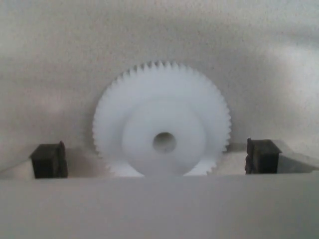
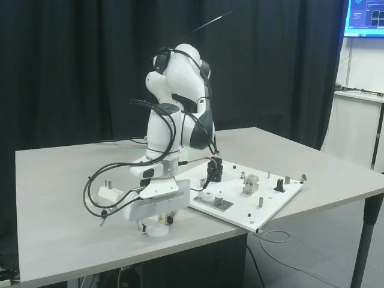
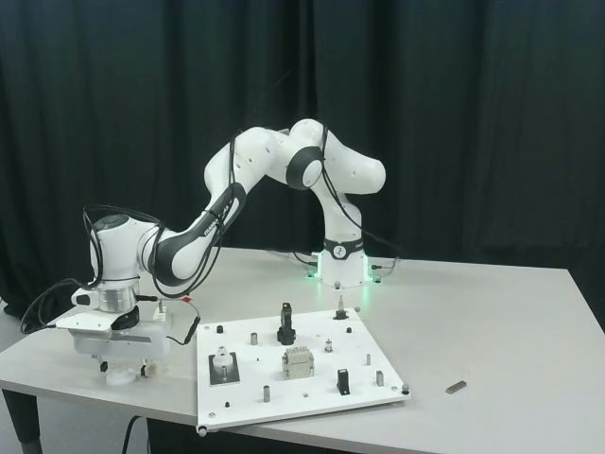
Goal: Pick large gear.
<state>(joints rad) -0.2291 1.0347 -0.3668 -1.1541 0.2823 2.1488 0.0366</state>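
Note:
The large gear (image 1: 162, 130) is white, toothed and has a centre hole; it lies flat on the grey table (image 2: 60, 180). In the wrist view my gripper (image 1: 155, 159) is open around it, one black fingertip (image 1: 49, 160) on each side with a small gap to the teeth. From the first room view the gear (image 2: 158, 231) sits near the table's front edge, directly under the lowered gripper (image 2: 156, 223). In the second room view the gear (image 3: 121, 375) shows beneath the gripper (image 3: 123, 364) at the table's left corner.
A white assembly board (image 2: 282, 198) with pegs, a small white gear (image 2: 207, 198) and black parts lies right of the gripper. A small white holder (image 2: 108, 192) stands behind the hand. Black cables (image 2: 96, 198) loop off the wrist. A small dark bar (image 3: 456, 386) lies far right.

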